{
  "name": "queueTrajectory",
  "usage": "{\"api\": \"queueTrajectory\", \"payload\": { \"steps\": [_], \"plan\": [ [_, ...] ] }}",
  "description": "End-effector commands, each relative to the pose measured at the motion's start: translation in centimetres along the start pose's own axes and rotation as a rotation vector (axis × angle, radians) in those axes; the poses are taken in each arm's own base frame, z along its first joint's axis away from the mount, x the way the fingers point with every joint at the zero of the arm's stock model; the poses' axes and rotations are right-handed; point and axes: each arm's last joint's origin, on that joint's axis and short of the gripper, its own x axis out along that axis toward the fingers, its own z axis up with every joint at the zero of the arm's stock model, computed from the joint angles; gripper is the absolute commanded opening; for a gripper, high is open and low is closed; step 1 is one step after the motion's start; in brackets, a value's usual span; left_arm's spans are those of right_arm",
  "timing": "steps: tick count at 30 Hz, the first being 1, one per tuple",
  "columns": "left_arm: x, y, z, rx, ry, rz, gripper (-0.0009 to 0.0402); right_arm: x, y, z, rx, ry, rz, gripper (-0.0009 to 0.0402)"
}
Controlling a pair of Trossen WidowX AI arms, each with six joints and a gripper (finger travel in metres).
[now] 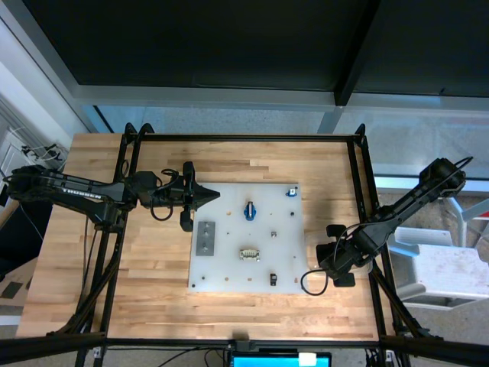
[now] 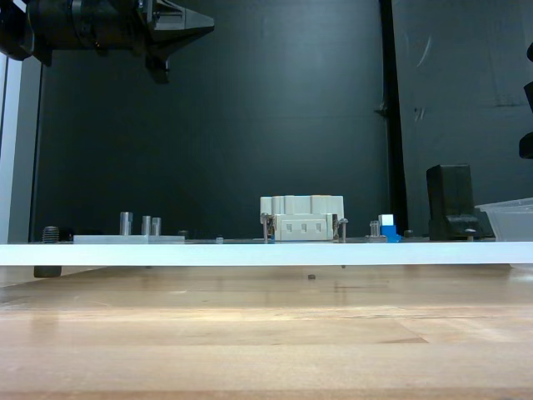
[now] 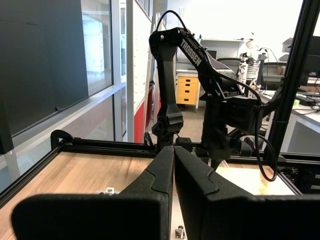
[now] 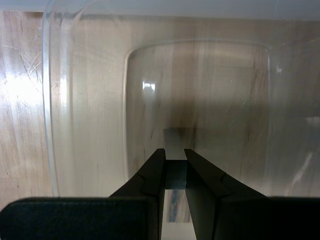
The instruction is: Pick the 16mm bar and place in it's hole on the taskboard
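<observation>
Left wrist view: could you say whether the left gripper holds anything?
No, the left gripper is shut empty above the taskboard; the right gripper holds the 16mm bar over the clear tray.

The 16mm bar [image 4: 175,142] is a short, dark grey piece. The fingers [image 4: 150,172] of the right gripper [image 4: 174,154] pinch it from both sides. It is over a clear tray [image 4: 52,100], not in the white taskboard [image 1: 221,267].
</observation>
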Motion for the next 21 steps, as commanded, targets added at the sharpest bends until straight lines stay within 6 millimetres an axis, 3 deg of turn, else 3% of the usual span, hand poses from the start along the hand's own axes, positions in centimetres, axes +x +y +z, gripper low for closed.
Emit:
{"api": "queueTrajectory", "payload": {
  "steps": [1,6,21],
  "plan": [
    [0.0,0.0,0.0,0.000,0.000,0.000,0.0000,-0.3,0.0,0.0,-0.002,-0.007,0.005,0.0006],
    [0.0,0.0,0.0,0.000,0.000,0.000,0.0000,-2.0,-0.1,0.1,-0.002,-0.006,0.003,-0.0001],
    [0.0,0.0,0.0,0.000,0.000,0.000,0.0000,-9.6,-0.5,1.4,-0.006,-0.017,-0.003,0.0000]
  ]
}}
